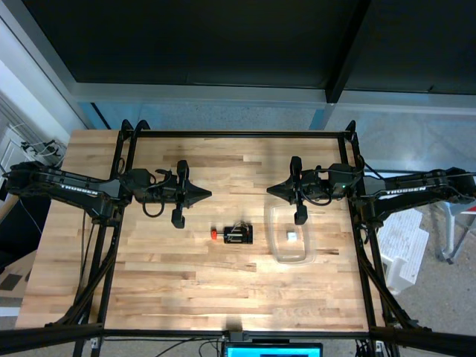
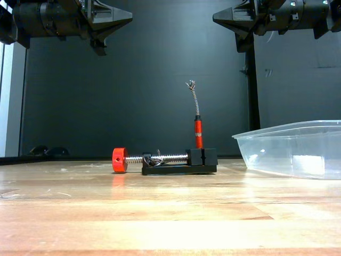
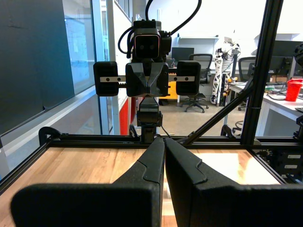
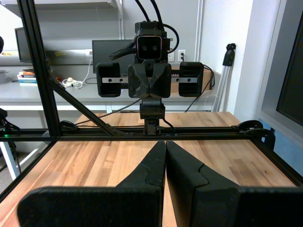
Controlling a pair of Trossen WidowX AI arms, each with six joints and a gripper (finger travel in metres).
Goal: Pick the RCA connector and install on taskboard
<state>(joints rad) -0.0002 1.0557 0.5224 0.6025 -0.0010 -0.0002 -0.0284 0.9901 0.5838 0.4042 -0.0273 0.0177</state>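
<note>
The taskboard (image 1: 242, 235) is seen on the wooden table (image 1: 186, 282) just below the middle of the high view. A red-capped piece (image 1: 213, 234) projects from its left end, and in the low view a thin red stem (image 2: 198, 133) stands upright on it. Which of these is the RCA connector cannot be told. Just right of the board a clear plastic tray (image 1: 274, 239) is set, with a small pale item (image 1: 292, 235) inside. The left gripper (image 1: 207, 195) is held above the table at centre left and the right gripper (image 1: 271, 190) at centre right, their tips turned toward each other. On both, the fingers are pressed together with nothing gripped.
</note>
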